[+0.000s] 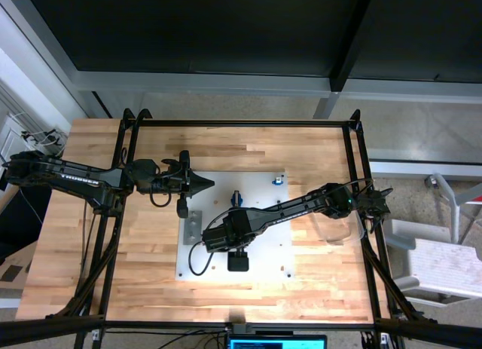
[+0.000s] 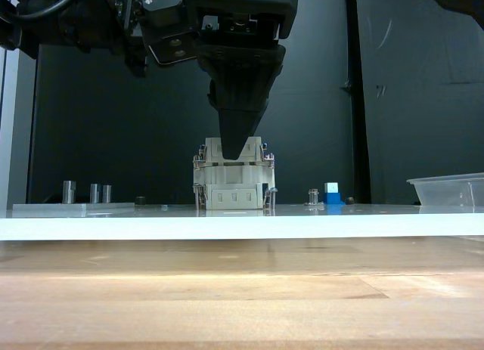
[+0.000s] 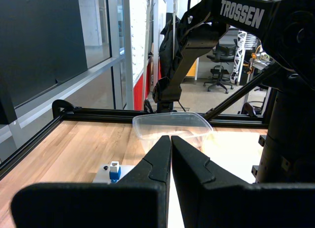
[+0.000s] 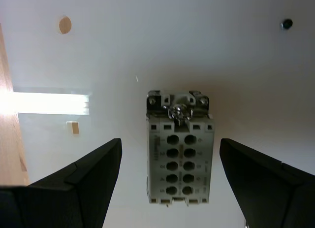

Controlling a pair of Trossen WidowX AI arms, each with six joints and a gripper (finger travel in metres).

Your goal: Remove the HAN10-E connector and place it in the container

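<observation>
The HAN10-E connector (image 4: 179, 154), a beige multi-pin block with metal screws at its ends, stands on the white board (image 2: 242, 221). It also shows in the low view as the connector (image 2: 233, 185). My right gripper (image 4: 170, 144) hangs straight over it, open. Its fingers (image 4: 93, 179) stand on either side of the block without touching it. From above, the right gripper (image 1: 238, 260) hides the connector. The clear container (image 1: 331, 222) sits on the wood right of the board, also seen as the container (image 3: 172, 124). My left gripper (image 3: 171, 139) is shut and holds nothing, at the board's left edge.
A small blue part (image 1: 279, 180) stands at the board's far side. A grey metal plate (image 1: 194, 225) with pegs lies near the board's left edge. A black frame rail (image 1: 361, 213) runs along the table's right side behind the container.
</observation>
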